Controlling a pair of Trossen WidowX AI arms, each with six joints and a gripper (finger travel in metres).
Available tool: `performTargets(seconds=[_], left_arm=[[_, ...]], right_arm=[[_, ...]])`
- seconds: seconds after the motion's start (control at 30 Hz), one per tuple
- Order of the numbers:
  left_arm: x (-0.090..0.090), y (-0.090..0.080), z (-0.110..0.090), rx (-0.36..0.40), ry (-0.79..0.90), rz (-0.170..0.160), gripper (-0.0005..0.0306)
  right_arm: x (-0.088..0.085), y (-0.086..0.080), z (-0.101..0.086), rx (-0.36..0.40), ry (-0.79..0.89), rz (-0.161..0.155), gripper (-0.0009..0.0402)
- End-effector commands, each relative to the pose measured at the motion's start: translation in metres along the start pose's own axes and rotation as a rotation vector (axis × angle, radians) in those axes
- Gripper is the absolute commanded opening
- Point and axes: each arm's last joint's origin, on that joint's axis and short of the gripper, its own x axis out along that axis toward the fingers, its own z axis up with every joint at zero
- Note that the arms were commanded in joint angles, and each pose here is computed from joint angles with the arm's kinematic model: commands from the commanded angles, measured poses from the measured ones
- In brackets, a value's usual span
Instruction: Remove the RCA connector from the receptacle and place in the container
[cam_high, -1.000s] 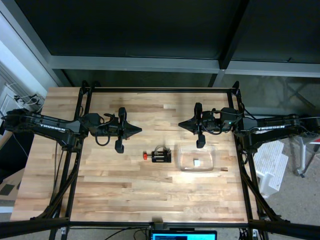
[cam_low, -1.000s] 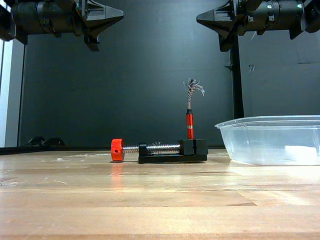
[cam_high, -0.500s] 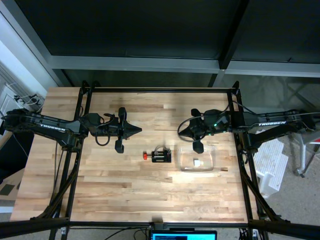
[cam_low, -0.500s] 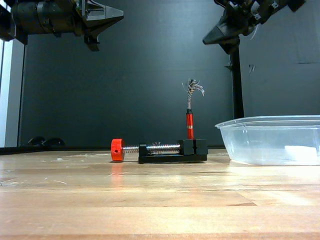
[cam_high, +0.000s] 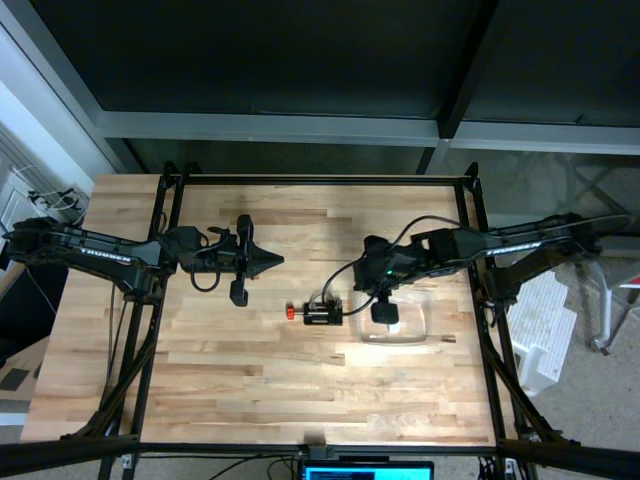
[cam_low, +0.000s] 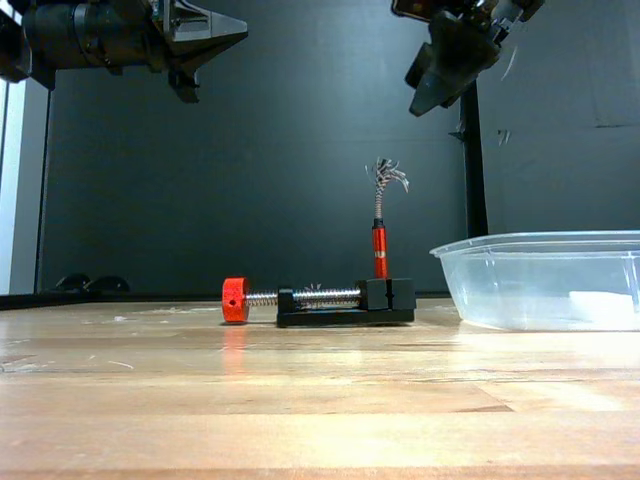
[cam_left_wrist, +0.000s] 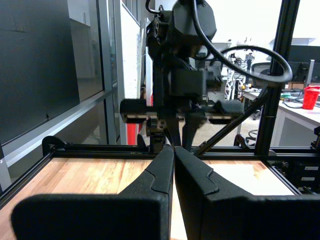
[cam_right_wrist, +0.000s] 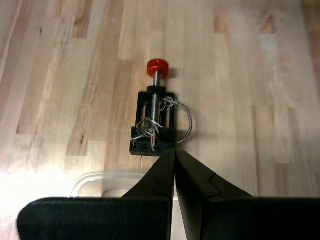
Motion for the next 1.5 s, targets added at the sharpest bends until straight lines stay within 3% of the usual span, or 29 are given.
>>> performTargets(seconds=[0.03,0.47,0.6,1.3,1.5], left_arm=[[0.0,0.0,0.0,0.0,0.0,0.0,0.0],[0.0,0.0,0.0,0.0,0.0,0.0,0.0],[0.0,0.0,0.0,0.0,0.0,0.0,0.0],[0.0,0.0,0.0,0.0,0.0,0.0,0.0],[0.0,0.0,0.0,0.0,0.0,0.0,0.0]], right_arm=[[0.011,0.005,0.004,0.001,0.048,-0.02,0.0013],[0.056,0.017,0.009,0.048,0.161,-0.042,0.0154],[0.068,0.02,0.009,0.047,0.189,-0.043,0.018],[0.122,0.028,0.002,0.046,0.245,-0.046,0.0184],[0.12,0.028,0.003,0.047,0.226,-0.044,0.0184]])
